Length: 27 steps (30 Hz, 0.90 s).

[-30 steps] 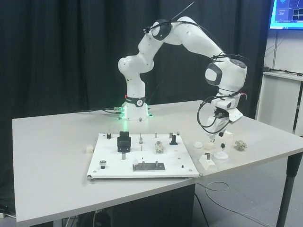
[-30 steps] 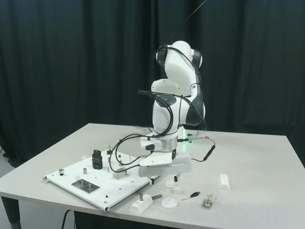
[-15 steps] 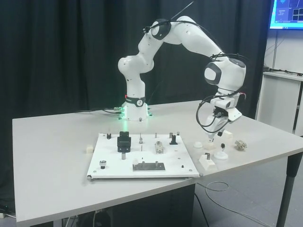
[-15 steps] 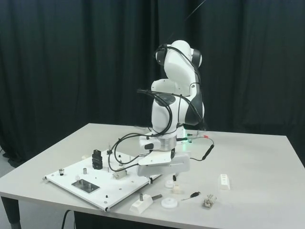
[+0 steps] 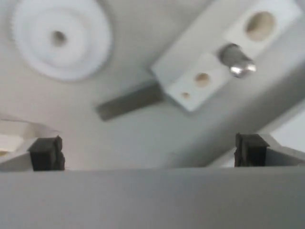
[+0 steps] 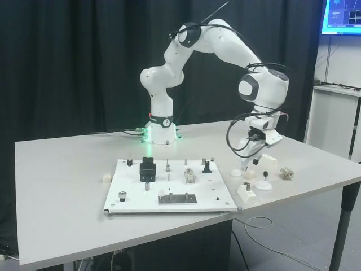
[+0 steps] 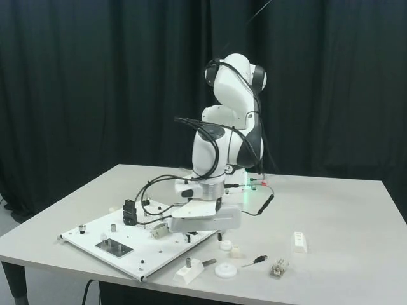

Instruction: Remove small gear.

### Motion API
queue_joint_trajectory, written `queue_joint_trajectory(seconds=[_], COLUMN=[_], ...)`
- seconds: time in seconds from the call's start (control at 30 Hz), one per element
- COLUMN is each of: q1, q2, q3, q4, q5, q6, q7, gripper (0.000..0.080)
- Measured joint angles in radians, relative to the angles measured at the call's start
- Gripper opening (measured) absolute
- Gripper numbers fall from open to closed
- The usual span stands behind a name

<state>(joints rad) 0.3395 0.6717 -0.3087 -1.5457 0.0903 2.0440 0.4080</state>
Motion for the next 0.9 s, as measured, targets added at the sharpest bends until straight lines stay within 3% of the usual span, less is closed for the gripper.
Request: queue_joint_trajectory(seconds=[0.57, 0.9], q1=[-0.163, -0.299], q2=[-0.022, -0.045], q3=[0.002, 0.002], q4=[-0.001, -0.003], q5=[-0.094, -0.100], q6=[0.008, 0.020], q7=[-0.072, -0.207], gripper=[0.0800, 0.0800])
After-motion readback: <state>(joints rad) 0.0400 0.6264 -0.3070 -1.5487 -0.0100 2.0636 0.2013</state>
